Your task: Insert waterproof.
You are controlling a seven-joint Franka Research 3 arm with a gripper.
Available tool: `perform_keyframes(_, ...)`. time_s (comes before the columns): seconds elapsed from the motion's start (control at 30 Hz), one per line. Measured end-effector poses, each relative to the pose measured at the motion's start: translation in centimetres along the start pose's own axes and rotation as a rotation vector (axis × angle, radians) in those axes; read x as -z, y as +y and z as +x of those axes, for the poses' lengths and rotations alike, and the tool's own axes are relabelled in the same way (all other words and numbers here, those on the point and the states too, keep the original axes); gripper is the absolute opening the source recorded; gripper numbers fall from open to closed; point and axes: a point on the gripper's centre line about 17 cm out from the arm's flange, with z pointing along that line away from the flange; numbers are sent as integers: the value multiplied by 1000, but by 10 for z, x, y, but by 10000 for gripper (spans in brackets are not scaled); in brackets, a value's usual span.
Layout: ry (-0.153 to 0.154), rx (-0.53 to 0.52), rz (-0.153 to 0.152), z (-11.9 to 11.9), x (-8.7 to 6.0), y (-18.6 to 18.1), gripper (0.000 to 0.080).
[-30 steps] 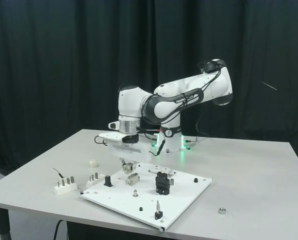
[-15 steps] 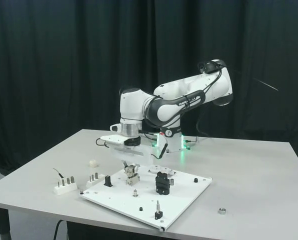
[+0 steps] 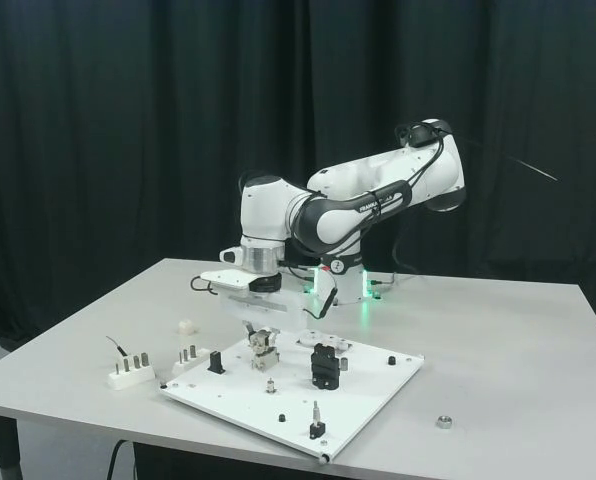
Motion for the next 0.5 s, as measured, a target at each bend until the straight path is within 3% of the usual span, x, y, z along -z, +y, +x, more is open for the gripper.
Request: perform_keyframes(0.5, -10, 34, -10, 0, -7, 5, 310)
